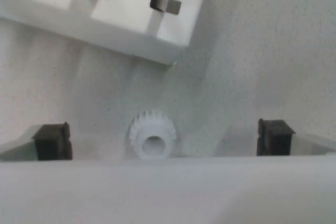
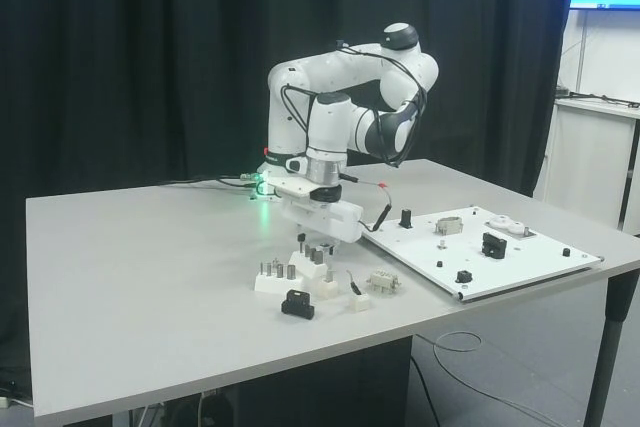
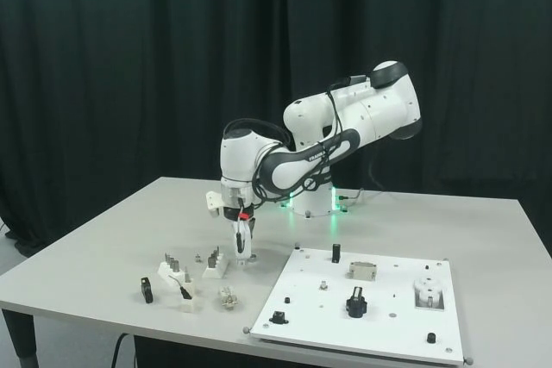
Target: Pick small gear.
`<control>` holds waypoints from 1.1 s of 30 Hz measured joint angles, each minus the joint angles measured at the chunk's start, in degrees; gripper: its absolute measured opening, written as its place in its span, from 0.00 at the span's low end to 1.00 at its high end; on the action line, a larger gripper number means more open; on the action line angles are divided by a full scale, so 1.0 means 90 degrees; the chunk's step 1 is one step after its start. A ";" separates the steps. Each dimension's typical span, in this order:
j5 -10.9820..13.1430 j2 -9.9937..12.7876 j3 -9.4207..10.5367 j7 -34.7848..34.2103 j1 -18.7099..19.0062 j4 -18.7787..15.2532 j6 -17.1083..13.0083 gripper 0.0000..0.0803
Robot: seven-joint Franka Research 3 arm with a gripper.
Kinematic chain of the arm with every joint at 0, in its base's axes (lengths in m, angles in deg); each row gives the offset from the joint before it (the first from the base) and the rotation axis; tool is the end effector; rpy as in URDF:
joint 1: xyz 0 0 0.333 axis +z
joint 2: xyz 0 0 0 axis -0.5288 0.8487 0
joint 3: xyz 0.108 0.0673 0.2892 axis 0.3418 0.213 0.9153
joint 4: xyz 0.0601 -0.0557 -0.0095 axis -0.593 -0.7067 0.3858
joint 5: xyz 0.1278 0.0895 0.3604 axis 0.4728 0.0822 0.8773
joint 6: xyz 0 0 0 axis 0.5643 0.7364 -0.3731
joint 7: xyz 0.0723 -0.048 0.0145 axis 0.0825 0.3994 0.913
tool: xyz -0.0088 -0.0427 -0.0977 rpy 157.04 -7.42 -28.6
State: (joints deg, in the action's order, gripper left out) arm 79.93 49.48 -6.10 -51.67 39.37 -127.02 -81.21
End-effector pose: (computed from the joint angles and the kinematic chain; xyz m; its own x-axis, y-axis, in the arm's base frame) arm 0.4420 -0.1111 0.1826 -0.3306 -0.9421 0.0566 -0.9426 0.3326 0.0293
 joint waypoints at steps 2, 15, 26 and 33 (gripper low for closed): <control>0.0028 0.0000 0.0024 0.0000 0.0000 -0.0002 -0.0026 1.00; 0.0105 0.0000 0.0068 -0.0001 0.0000 -0.0002 -0.0036 0.45; 0.0124 0.0001 0.0059 -0.0004 -0.0004 0.0000 -0.0062 0.17; 0.0127 0.0001 -0.0060 -0.0004 -0.0003 0.0046 -0.0135 0.17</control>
State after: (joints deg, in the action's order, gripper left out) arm 81.07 49.49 -6.64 -51.70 39.33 -126.61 -82.42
